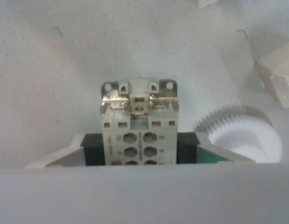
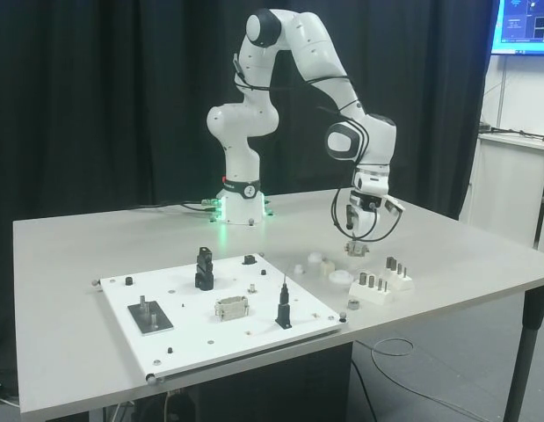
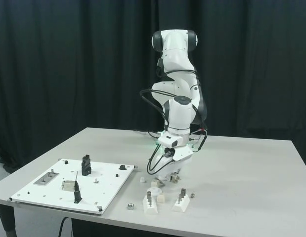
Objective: Insert waterproof.
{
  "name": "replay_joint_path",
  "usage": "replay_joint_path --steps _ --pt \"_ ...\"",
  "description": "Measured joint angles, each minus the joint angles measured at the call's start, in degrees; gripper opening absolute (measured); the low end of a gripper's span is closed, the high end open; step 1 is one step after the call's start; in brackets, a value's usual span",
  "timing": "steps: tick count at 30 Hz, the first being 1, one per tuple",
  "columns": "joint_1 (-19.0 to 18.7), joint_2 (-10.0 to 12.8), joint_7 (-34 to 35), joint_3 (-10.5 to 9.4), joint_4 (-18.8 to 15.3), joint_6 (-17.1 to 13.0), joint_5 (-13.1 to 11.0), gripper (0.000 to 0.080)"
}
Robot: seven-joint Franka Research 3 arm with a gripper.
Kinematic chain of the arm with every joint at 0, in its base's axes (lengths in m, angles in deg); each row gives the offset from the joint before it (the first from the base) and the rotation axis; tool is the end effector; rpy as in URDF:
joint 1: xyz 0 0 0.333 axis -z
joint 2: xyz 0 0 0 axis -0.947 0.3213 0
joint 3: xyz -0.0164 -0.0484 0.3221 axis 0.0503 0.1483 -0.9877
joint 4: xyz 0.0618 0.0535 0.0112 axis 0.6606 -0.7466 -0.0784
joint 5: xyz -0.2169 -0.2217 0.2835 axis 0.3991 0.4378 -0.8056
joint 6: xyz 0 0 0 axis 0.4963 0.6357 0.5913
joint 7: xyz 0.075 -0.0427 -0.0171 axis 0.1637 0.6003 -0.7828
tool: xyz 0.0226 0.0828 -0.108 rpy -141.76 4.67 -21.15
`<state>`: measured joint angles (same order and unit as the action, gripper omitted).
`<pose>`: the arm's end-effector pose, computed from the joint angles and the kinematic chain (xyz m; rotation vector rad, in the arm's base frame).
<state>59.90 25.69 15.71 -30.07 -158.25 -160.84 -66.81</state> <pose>0.5401 0.1066 0.1816 2.9875 0.4263 -0.0344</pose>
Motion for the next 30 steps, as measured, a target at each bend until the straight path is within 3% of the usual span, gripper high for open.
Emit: replay_joint_path --steps 30 --pt "1.25 -0.01 0.0 0.08 1.33 1.06 0.09 0.0313"
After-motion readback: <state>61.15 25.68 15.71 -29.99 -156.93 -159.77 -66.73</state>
